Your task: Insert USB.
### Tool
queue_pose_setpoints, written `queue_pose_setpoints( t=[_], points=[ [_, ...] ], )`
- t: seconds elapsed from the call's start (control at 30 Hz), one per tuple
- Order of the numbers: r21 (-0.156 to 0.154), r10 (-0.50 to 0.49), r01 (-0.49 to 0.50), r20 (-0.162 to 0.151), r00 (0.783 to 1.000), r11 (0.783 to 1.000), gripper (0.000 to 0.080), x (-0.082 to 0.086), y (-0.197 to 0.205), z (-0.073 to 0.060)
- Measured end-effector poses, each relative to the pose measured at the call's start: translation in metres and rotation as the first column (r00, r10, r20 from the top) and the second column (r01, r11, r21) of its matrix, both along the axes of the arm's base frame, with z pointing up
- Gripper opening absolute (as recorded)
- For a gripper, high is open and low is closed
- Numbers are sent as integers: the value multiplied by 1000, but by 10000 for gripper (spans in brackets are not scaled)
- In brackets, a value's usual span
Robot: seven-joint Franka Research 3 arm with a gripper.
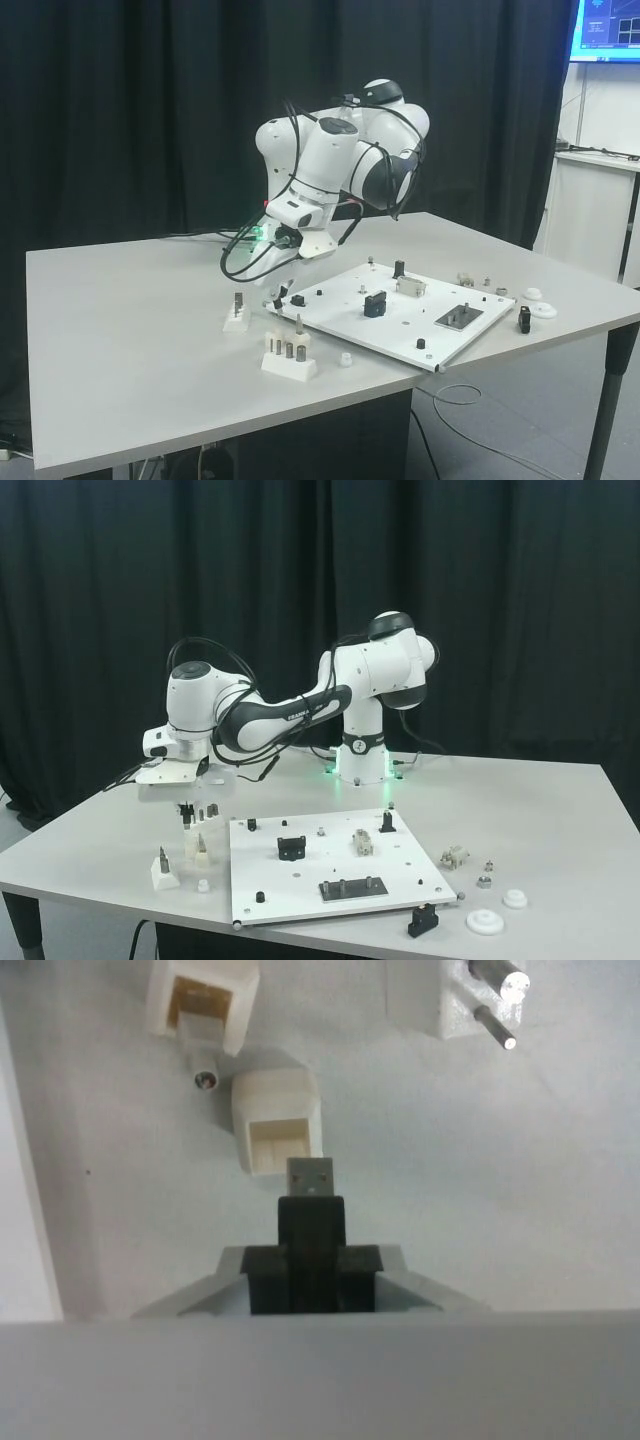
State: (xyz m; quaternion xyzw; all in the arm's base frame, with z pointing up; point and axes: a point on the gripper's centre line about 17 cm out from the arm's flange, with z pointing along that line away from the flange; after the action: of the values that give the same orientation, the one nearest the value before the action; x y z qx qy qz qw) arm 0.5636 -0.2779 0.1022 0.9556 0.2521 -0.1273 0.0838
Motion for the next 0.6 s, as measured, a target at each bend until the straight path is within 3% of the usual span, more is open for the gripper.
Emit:
queue_pose_setpoints(
  t=[0.6],
  points=[
    [3,-32,32,2,999,999,93,1,2,0]
  ],
)
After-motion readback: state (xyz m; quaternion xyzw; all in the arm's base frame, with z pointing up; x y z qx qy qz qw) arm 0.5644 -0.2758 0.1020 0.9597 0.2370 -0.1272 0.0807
